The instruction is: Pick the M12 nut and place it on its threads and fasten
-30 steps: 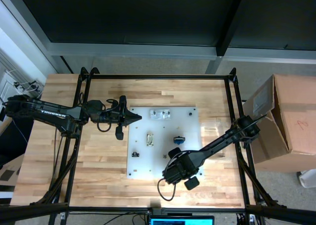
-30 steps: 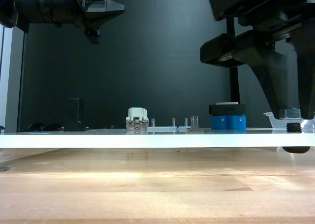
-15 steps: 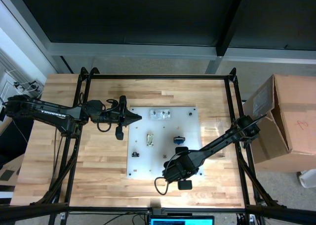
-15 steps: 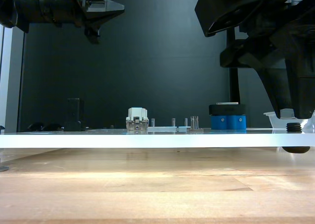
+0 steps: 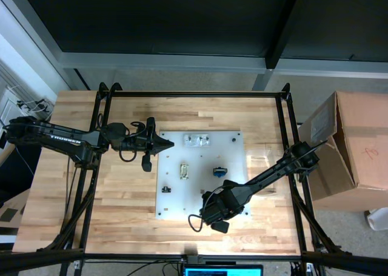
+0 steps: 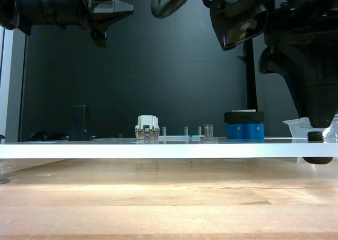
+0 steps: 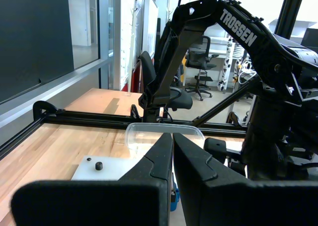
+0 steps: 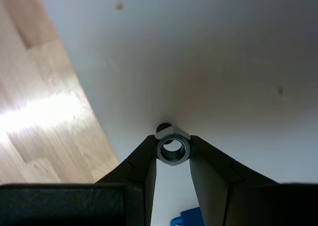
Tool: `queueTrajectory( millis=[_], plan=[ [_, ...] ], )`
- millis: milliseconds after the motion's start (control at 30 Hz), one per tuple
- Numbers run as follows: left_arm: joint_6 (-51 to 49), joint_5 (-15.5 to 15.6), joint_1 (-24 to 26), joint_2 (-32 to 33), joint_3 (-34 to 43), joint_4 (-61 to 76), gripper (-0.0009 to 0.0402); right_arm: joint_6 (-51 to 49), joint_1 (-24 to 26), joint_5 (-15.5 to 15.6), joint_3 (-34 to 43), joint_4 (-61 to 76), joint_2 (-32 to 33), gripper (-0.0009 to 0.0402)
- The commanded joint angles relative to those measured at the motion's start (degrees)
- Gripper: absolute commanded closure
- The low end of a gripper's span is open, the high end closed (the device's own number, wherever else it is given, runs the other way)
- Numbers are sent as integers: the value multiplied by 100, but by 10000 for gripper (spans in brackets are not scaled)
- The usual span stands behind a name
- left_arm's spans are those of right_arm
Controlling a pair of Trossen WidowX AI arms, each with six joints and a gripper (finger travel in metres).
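The right tool (image 8: 173, 145) is clamped on the silver nut (image 8: 173, 150), which it holds just over the black stud (image 8: 162, 128) at the white board's (image 5: 176, 200) near right edge. Whether they touch, I cannot tell. The low view shows only fingers above bare ribs. The left tool (image 7: 172, 154), closed and holding nothing, hangs over the board's far left edge. The desk (image 5: 121, 197) is wooden, with a cardboard box (image 5: 354, 148) to its right.
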State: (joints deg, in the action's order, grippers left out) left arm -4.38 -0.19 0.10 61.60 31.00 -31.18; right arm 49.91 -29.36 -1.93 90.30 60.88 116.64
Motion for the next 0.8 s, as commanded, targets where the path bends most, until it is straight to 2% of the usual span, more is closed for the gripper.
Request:
queueTrajectory(
  millis=[33, 467, 800],
  plan=[
    [0, 0, 0, 0, 0, -2, 393, 686, -2, -2, -7, 15, 2, 375],
    [0, 0, 0, 0, 0, 0, 393, 2677, -2, 0, -7, 170, -90, 375],
    [0, 0, 0, 0, 0, 0, 393, 3641, -2, -2, -7, 144, -92, 375]
  ],
)
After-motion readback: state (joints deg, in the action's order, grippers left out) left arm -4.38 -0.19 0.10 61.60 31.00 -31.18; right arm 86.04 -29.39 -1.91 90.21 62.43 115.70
